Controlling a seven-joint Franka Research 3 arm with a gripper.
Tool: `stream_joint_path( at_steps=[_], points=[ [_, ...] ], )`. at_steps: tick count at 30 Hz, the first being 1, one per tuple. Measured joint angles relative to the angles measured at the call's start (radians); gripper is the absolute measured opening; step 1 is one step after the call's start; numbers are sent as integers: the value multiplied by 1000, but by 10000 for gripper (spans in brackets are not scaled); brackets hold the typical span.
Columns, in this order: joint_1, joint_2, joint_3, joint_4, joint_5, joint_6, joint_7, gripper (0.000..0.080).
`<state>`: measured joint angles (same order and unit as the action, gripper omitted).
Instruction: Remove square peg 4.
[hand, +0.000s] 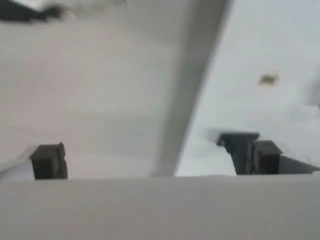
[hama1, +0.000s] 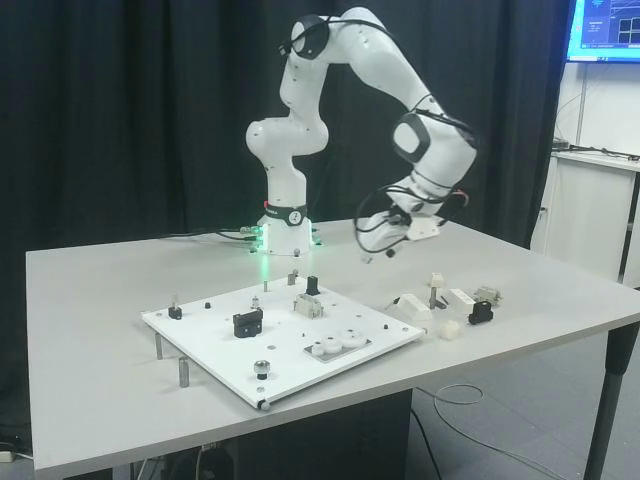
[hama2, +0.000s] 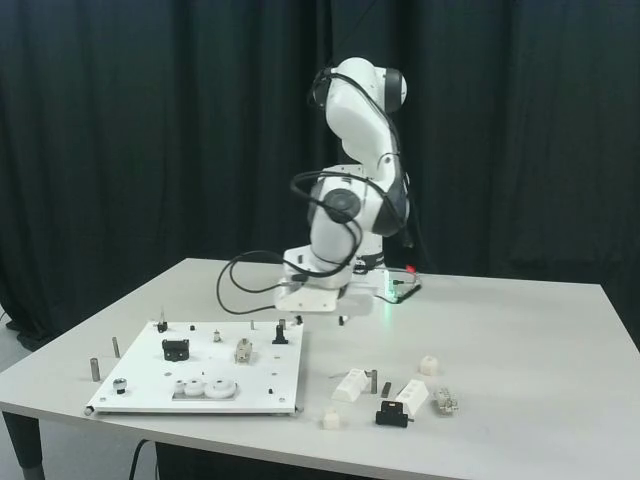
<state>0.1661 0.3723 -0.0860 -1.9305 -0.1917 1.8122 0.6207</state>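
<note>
1. Wrist view: the two fingers (hand: 49, 162) stand wide apart with nothing between them, above the white board (hand: 90, 100) and its edge.
2. First room view: the gripper (hama1: 385, 250) hangs above the table (hama1: 90, 300), beside the board (hama1: 200, 335).
3. Second room view: the square peg is perhaps the small post (hama2: 280, 334) near the board's back edge; I cannot tell for sure.

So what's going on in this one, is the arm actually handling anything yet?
Not yet. The white Franka arm holds its gripper in the air above the grey table, just past the far corner of the white assembly board. The fingers are spread apart with nothing between them. Small parts lie loose on the table beside the board. Which one is square peg 4 can't be told from here.
</note>
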Motion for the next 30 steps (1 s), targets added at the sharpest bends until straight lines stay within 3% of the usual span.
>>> stream_joint_path(
  at_steps=[15, 30],
  points=[
    [-135, -117, -8, -164, -38, -17, -108, 800],
    [-148, -192, -110, -328, -53, 122, -184, 800]
  ],
)
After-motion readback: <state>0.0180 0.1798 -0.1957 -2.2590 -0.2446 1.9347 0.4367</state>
